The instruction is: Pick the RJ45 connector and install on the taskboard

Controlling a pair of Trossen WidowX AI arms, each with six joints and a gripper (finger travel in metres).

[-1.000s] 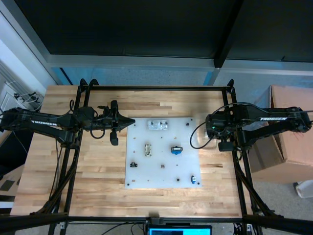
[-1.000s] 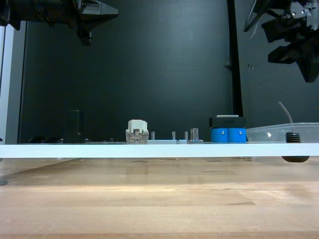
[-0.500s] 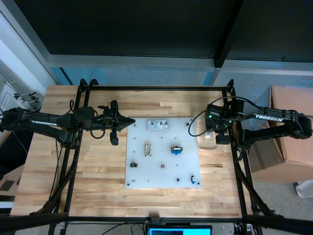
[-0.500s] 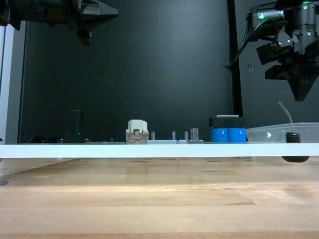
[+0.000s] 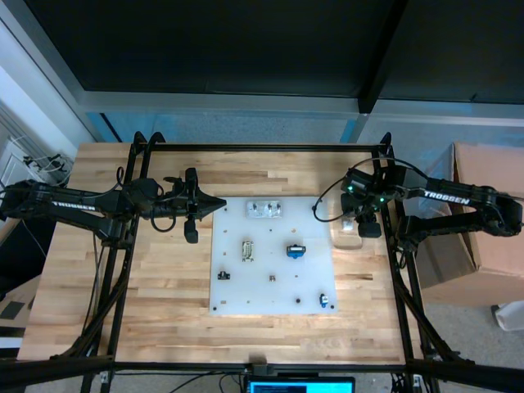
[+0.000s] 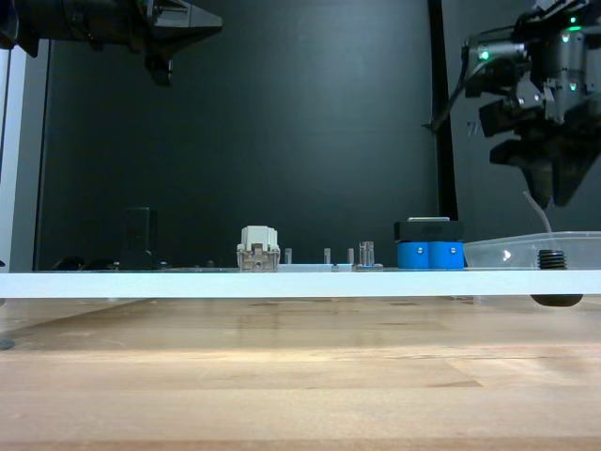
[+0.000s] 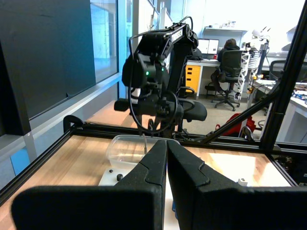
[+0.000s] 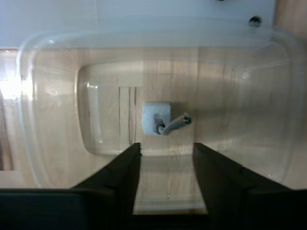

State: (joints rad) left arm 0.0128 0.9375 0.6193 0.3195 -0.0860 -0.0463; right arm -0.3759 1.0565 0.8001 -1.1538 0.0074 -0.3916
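Right gripper (image 8: 165, 158) hangs over the tray (image 8: 29, 96), jaws wide, nothing held. Connector (image 8: 156, 117) lies free on the tray floor, with its cable stub (image 8: 176, 120) angled upward. The tray sits just beside the board (image 5: 270, 270), toward the right edge of the surface (image 5: 164, 278). Left gripper (image 7: 166, 148) is pinched closed and empty, high off the board's left side.

Risks, as I judge them:
- A finger lands on the stub and tips or skids the connector.
- The pinch catches cable rather than body, leaving the plug crooked for seating.
- The light tray shifts, or lifts with the grasp.
- A finger clips the tray wall if the descent drifts.
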